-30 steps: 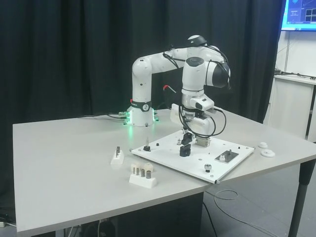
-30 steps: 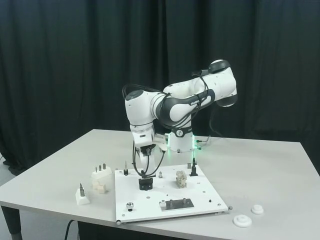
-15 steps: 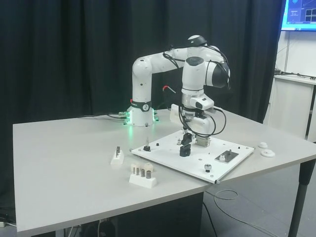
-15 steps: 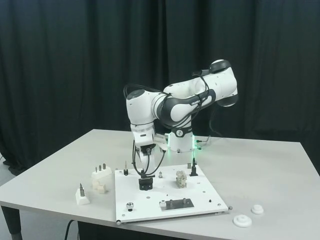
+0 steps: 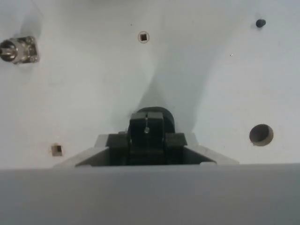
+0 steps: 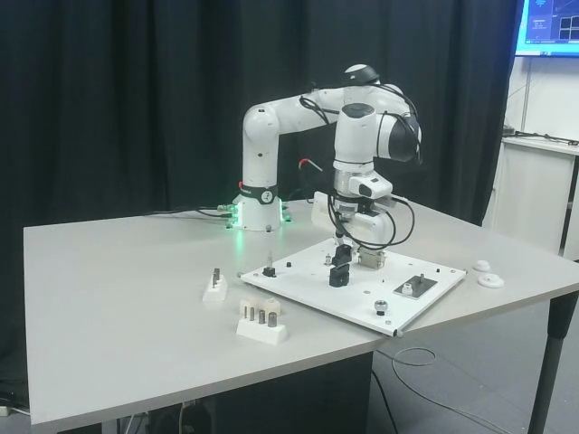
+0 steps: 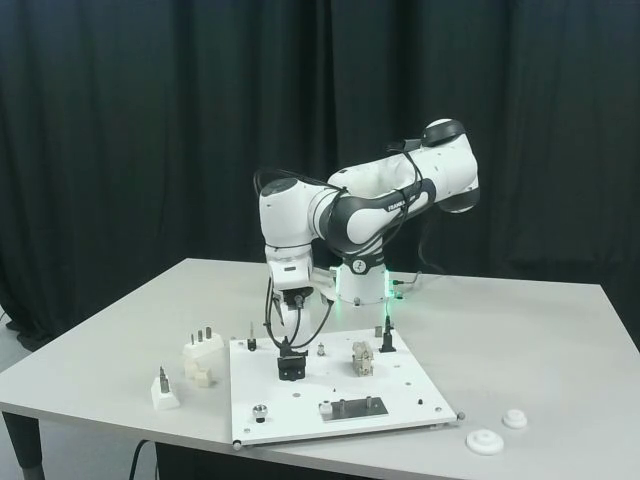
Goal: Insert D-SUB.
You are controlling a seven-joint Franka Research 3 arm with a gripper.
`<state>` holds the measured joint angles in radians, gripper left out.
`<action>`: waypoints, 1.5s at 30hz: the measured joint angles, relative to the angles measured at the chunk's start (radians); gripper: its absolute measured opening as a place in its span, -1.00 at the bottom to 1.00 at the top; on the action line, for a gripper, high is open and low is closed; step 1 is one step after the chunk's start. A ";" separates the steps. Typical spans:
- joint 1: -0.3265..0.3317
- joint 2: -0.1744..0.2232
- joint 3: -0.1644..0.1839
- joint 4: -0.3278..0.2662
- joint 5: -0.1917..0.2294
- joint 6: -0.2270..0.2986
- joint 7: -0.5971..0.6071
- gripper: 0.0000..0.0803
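Wrist view: you look down on the white board [image 5: 93, 93]. A black connector block [image 5: 146, 136] stands on it directly below the camera, and a metal threaded fitting [image 5: 18, 49] sits off to one side. A round hole [image 5: 261, 134] and a small square socket [image 5: 143, 36] pierce the board. You cannot tell here whether the jaws are released or clenched.

First room view: the white arm [image 6: 298, 108] bends down over the board [image 6: 425, 303], which lies on the grey bench [image 6: 118, 298]. Its gripper [image 6: 341, 249] hangs just above the black connector block [image 6: 338, 271]. Two white part holders [image 6: 262, 321] stand on the bench near the board.

Second room view: the gripper [image 7: 288, 345] is poised just over the black block [image 7: 291, 368]. You see a metal plate fixture [image 7: 348, 408] near the board's front edge and two white discs [image 7: 497, 432] on the bench, well apart from the board.
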<state>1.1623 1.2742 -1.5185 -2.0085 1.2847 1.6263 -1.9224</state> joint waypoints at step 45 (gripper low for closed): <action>0.053 -0.002 0.002 -0.046 -0.001 0.069 -0.058 -0.62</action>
<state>1.2149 1.2723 -1.5170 -2.0544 1.2837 1.6957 -1.9806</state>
